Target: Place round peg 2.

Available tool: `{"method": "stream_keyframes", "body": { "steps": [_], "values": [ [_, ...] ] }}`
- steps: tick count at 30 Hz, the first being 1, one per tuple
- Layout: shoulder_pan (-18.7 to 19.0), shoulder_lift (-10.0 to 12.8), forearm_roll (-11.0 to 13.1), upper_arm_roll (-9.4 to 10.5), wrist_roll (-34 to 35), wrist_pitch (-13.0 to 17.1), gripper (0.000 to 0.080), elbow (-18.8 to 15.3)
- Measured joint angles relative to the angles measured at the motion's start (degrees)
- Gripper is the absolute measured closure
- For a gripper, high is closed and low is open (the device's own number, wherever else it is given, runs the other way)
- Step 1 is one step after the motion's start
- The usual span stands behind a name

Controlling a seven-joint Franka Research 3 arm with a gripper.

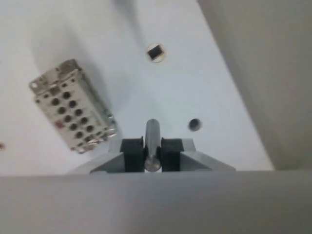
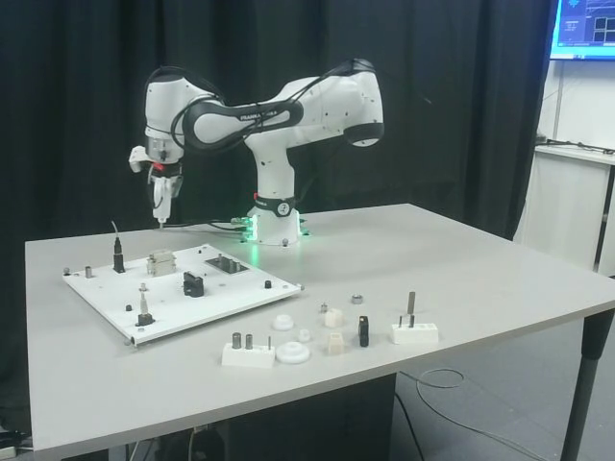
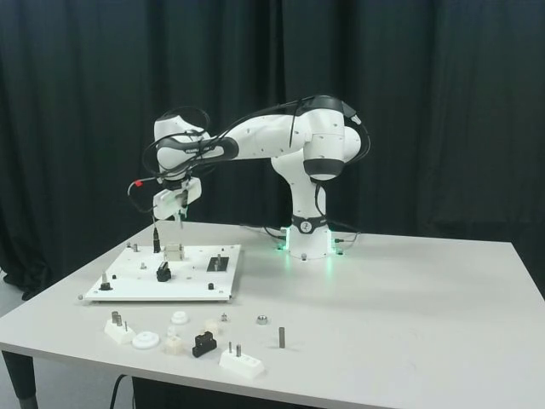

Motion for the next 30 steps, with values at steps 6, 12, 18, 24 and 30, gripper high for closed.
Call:
{"method": "stream_keyframes", "body": {
  "steps": [6, 12, 18, 24, 30],
  "values": [
    [-0.1, 0.0, -2.46, 1.11, -0.49, 1.79, 0.0731, 0.15],
    [-0.26, 0.0, -3.63, 2.72, -0.49, 3.35, 0.0731, 0.66],
    [-0.69, 0.0, -3.63, 3.8, -0.49, 4.01, 0.0731, 1.07],
    [-1.22, -0.07, -3.63, 4.41, -0.48, 4.01, 0.0731, 1.36],
    [-1.59, -0.67, -3.63, 4.56, -0.48, 4.01, 0.0731, 1.53]
  ]
}}
